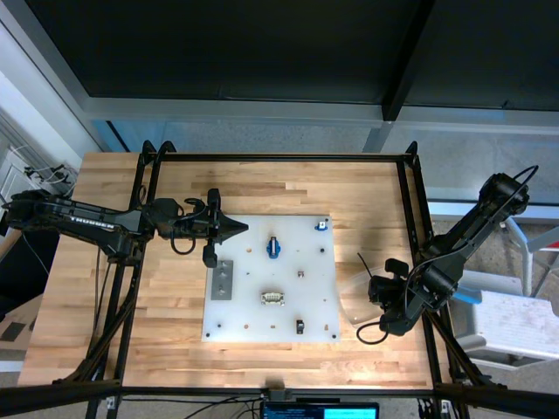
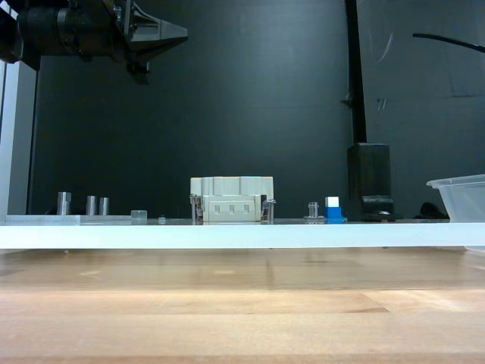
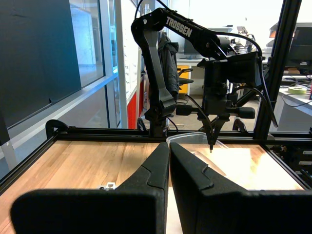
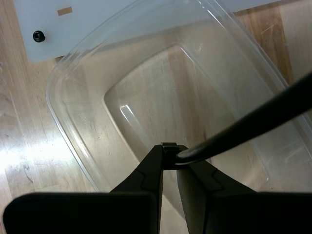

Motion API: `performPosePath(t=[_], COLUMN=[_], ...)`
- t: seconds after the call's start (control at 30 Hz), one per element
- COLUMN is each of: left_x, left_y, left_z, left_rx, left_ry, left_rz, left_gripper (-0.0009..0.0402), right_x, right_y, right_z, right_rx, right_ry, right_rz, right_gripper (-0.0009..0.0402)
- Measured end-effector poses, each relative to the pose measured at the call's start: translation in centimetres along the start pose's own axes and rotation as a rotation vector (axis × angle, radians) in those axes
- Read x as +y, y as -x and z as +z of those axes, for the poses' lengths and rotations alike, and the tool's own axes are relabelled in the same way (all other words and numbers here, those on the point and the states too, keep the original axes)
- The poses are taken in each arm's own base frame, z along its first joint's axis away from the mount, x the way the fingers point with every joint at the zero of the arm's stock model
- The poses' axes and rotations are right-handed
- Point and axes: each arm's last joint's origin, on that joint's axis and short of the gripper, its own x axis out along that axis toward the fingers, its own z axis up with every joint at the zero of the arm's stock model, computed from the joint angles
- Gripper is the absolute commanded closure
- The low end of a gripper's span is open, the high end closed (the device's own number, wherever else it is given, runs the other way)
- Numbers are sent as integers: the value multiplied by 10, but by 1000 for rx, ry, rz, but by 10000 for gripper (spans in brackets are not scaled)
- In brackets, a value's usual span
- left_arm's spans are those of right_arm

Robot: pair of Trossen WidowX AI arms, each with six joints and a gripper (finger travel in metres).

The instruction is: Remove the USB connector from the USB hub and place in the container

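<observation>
Tabletop [image 1: 358, 188]: right tool [image 4: 168, 161] clenched on USB connector [image 4: 169, 146] over container [image 4: 78, 126]; lower inside rim, release. Left tool [image 1: 232, 229] closed, above board [image 1: 253, 305] edge.

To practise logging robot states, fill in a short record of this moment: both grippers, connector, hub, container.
left gripper: shut, empty, raised over the white plate
right gripper: shut on the USB connector, over the container
USB hub: on the plate, apart from the connector
task stage: connector not yet released
</observation>
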Motion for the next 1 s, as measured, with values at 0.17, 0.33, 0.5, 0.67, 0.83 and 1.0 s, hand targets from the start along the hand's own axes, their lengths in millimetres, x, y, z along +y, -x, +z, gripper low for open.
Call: performPosePath(t=[0.17, 0.33, 0.5, 0.67, 0.83, 1.0], left_x=[0, 0, 0, 0, 0, 0], left_y=[0, 0, 0, 0, 0, 0], left_z=[0, 0, 0, 0, 0, 0], left_rx=[0, 0, 0, 0, 0, 0], left_ry=[0, 0, 0, 0, 0, 0], left_rz=[0, 0, 0, 0, 0, 0], left_gripper=[392, 392, 392, 392, 392, 392], right_x=[0, 0, 0, 0, 0, 0], right_y=[0, 0, 0, 0, 0, 0], right_z=[0, 0, 0, 0, 0, 0], right_rx=[0, 0, -1, -5, -5, -6], right_ry=[0, -19, -32, -49, -52, -52], right_rz=[0, 0, 0, -2, -3, -2], right_gripper=[342, 280, 240, 229, 237, 245])
